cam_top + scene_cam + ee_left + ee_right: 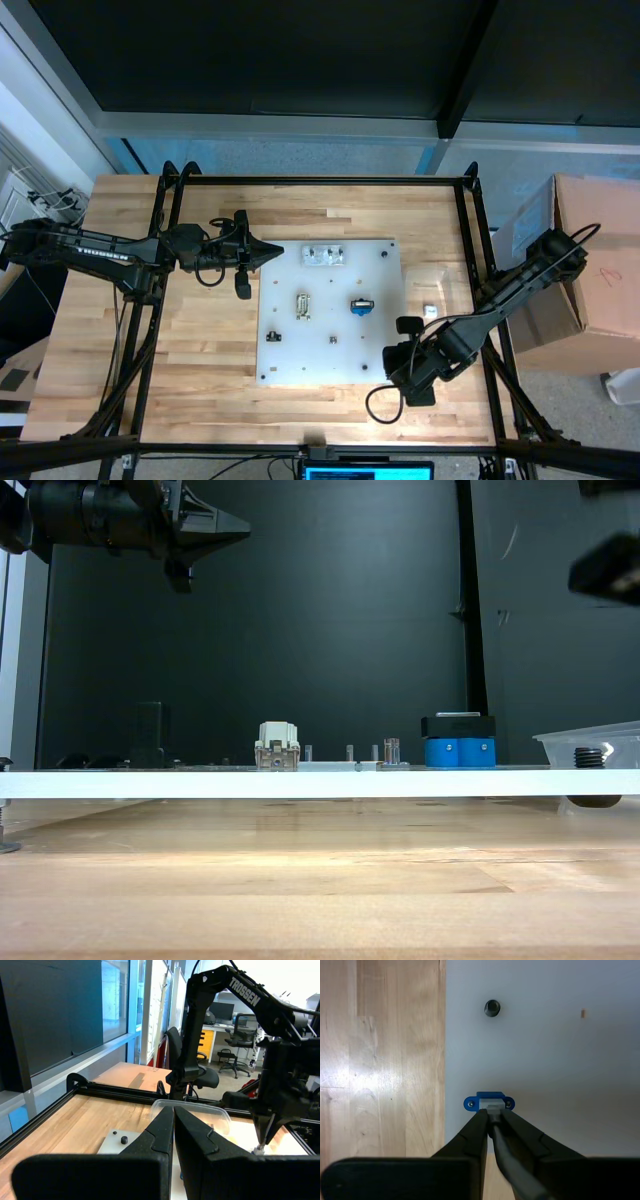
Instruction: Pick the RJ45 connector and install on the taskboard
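High view: left gripper (276,250) is hovering over the left edge of the taskboard (300,352), toward its far corner, and pointing inward. It is probably being kept there to leave the working lane free. Right gripper (398,368) is hanging over the board's near right corner, short of the blue socket (361,306) sitting mid-board.

Low view: left gripper (243,522) is riding high, well apart from everything on the board. Blue socket (458,752) is standing upright on the board.

Left wrist view: left fingers (155,1135) are pressing flat together and gripping nothing. Right gripper (260,1142) is pointing straight down at the board, likely for a vertical approach.

Right wrist view: right fingers (470,1135) are pinching the RJ45 connector (492,1106) at their very tips, with its grey cable (512,1175) trailing back between them. This tip hold is probably leaving the plug's nose free to enter. The connector is lining up with the blue socket (488,1095). It is looking held and clear of its seat, though the gap is not showing here
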Controlling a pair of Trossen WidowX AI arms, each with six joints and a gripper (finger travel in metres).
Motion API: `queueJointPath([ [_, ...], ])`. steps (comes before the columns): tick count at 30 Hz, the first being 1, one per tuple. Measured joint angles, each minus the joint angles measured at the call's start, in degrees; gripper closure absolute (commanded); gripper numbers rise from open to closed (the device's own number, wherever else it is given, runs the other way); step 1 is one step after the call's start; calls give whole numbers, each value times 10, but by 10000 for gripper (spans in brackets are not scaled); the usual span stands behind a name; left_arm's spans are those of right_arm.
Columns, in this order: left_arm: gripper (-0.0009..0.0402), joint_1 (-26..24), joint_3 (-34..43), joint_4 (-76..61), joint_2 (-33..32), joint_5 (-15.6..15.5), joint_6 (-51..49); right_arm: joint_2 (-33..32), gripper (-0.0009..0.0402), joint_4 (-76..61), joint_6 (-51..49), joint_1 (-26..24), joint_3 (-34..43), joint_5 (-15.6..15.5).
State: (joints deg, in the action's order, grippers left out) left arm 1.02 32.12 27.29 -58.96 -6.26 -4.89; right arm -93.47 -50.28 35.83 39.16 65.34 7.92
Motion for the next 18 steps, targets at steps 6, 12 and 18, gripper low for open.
queueJointPath([
  [6,393,0,0,0,0,0,0,8,266,-2,3,0,2,-1],
  [12,393,0,0,0,0,0,0,52,227,-25,11,0,2,0],
  [18,393,0,0,0,0,0,0,108,211,-53,21,0,3,8],
])
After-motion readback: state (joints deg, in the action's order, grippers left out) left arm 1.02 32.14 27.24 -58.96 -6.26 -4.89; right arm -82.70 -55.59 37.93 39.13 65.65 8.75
